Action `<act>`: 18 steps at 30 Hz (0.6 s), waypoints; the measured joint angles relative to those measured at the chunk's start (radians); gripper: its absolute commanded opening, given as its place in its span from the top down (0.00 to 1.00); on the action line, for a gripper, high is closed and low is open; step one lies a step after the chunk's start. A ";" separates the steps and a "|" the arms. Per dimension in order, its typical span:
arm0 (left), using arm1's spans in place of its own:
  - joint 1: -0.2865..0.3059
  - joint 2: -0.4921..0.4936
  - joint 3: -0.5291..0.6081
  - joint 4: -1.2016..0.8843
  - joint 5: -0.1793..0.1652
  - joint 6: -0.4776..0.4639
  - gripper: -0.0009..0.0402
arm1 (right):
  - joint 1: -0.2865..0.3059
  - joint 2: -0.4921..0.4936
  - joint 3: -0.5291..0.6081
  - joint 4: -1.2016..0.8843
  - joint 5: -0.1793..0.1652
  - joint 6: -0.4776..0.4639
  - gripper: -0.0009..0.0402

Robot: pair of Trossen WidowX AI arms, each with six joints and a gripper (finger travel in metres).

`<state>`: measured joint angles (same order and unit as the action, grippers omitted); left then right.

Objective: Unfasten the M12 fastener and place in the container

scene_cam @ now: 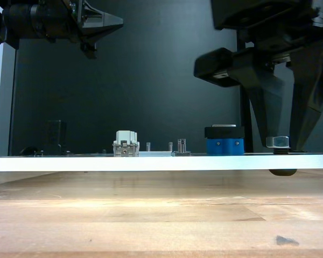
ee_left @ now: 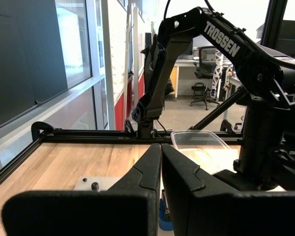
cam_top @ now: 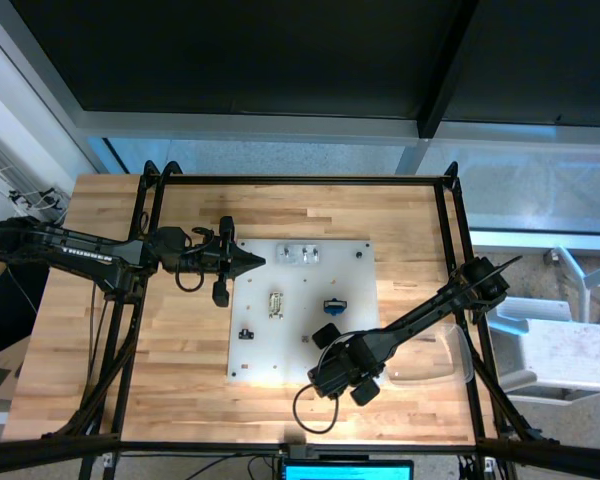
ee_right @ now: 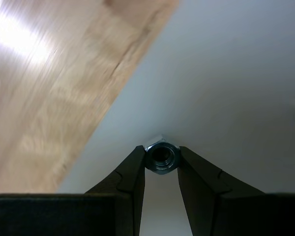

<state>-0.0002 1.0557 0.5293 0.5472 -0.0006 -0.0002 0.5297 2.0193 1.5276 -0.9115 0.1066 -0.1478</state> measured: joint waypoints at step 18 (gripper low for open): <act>0.000 0.000 0.000 0.000 0.000 0.000 0.98 | 0.000 -0.013 -0.002 -0.017 0.002 -0.490 0.95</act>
